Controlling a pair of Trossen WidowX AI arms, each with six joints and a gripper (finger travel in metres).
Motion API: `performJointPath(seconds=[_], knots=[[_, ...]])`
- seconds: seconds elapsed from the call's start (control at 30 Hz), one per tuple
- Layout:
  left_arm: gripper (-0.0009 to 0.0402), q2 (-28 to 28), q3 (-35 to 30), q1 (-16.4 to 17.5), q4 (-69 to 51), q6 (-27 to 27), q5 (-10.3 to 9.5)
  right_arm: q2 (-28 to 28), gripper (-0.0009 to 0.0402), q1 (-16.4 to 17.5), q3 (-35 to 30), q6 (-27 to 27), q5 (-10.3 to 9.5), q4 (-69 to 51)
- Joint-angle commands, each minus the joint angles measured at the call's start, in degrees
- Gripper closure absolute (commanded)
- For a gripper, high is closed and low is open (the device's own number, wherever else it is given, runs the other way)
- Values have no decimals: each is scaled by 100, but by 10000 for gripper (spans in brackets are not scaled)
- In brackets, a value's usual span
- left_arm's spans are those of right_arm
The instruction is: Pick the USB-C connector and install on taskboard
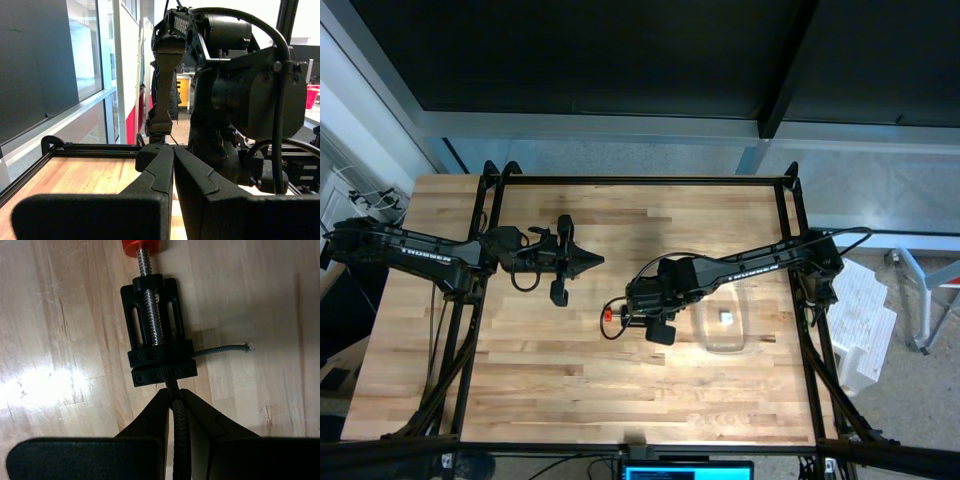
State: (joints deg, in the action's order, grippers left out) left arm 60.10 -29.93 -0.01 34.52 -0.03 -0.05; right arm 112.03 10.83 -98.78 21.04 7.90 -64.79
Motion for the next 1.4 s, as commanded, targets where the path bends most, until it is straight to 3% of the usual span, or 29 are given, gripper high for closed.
performJointPath(seconds=[0.03, 1.4], knots=[[393, 2, -2, 0, 0, 0, 2, 9, 393, 11, 2, -52, 9, 9], [393, 2, -2, 2, 0, 0, 2, 90, 393, 31, 125, 155, 59, 155]])
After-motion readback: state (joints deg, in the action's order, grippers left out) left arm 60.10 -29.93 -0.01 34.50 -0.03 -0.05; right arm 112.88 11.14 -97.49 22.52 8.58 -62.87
